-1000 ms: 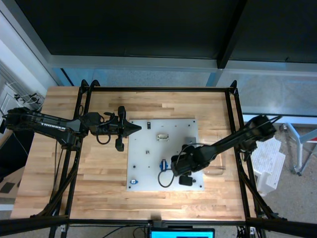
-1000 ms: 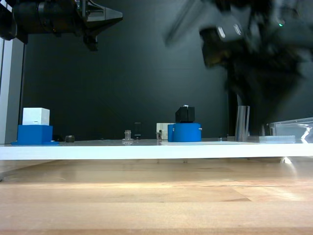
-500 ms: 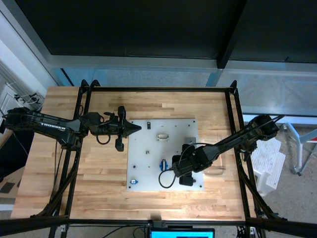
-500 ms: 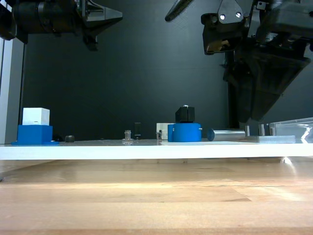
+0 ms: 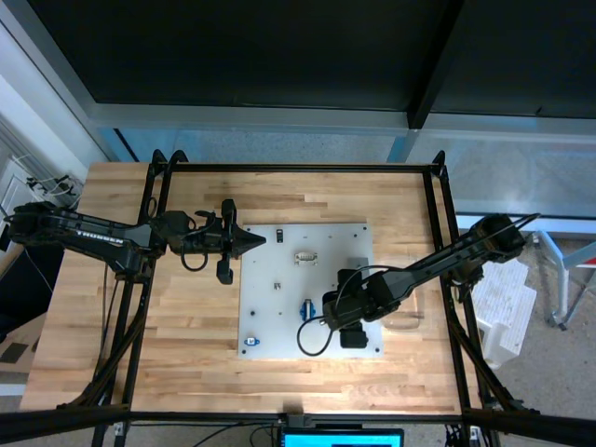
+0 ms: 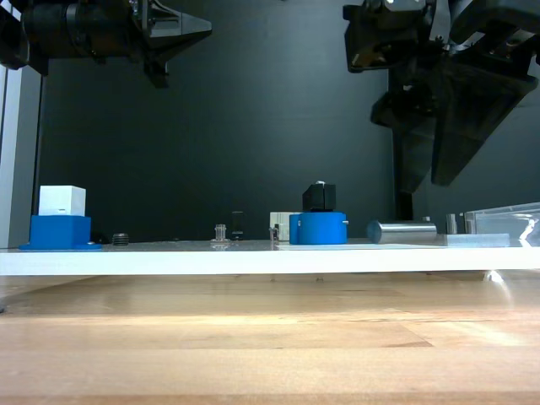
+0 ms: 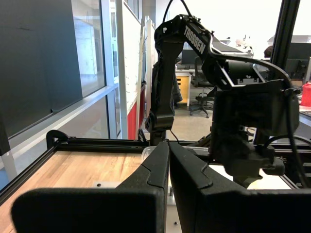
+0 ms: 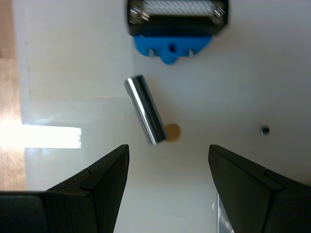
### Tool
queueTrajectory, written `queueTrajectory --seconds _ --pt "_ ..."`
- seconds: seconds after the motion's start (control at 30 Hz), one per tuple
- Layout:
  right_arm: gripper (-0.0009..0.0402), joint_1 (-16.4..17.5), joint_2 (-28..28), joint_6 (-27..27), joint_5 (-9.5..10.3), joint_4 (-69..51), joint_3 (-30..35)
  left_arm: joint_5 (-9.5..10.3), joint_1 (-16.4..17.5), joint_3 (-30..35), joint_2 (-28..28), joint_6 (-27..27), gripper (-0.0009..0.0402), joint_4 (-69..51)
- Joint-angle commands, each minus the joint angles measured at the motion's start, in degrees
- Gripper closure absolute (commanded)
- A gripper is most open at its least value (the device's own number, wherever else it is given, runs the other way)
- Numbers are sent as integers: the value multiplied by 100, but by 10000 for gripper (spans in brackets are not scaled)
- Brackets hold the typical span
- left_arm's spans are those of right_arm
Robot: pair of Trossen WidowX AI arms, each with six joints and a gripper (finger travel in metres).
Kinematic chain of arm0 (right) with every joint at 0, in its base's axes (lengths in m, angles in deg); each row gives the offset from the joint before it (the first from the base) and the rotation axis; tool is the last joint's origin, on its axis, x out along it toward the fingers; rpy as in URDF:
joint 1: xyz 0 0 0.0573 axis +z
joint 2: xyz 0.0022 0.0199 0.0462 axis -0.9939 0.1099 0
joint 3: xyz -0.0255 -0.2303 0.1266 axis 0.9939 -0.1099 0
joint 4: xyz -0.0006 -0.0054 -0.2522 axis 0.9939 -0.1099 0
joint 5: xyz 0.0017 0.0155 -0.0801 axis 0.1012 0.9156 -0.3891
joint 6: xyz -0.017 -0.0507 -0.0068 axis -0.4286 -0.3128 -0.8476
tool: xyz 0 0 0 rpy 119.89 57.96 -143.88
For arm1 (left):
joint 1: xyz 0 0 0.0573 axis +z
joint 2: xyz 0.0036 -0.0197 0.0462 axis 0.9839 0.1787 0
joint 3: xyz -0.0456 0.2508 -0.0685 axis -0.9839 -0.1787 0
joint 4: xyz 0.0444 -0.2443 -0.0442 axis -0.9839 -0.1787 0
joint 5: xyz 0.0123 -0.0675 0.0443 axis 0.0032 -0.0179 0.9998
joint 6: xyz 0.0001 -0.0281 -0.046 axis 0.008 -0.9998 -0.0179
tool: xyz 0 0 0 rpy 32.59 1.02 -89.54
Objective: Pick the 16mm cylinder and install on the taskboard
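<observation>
Over the taskboard (image 5: 270, 312), right gripper (image 8: 168, 148): hangs clear above the white plate; jaws spread wide, holding nothing.
16mm cylinder (image 8: 146, 116): lies free on its side on the plate, just beside the blue connector (image 8: 170, 48); one end is at a brass-coloured spot (image 8: 171, 131), which I judge may be its socket.
Left gripper (image 7: 168, 145): parked high by the board's left edge, over the wooden surface (image 5: 186, 326); jaws closed on nothing.
Step in hand: I judge it to be the pick-up of a peg lying flat; installation not yet done.
How to do it well: I would turn the wrist until the jaws sit square across the cylinder's length; descend straight; close slowly near its middle, since a round bar may roll; stand it upright before seeking the hole.
Right wrist view alone: shows the cylinder's slant against the jaws, and the spot at its end.
Low view alone: shows the cylinder flat on the plate and the right gripper well above it.
High view: shows where both arms stand; I cannot make out the cylinder there.
</observation>
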Motion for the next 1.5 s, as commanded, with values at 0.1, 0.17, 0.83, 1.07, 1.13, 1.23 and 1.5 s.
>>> queueTrajectory --seconds 0.1,0.17,0.83,1.07,1.13,1.23,1.5 --pt "172 55 328 -291 177 44 90 -2 0 0 0 2 393 2" --pt "175 118 415 -284 160 46 87 0 2 0 0 2 393 2" --pt "278 164 651 -662 291 590 -114 -2 0 0 2 2 393 2" --pt "360 164 640 -612 289 529 -114 -2 0 0 2 2 393 2" --pt "379 160 605 -579 289 529 -114 -2 0 0 0 2 393 7" --pt "394 146 503 -581 260 522 -105 0 2 0 2 2 393 2" --pt "387 -52 35 -544 264 444 -103 -2 0 0 2 2 393 2"
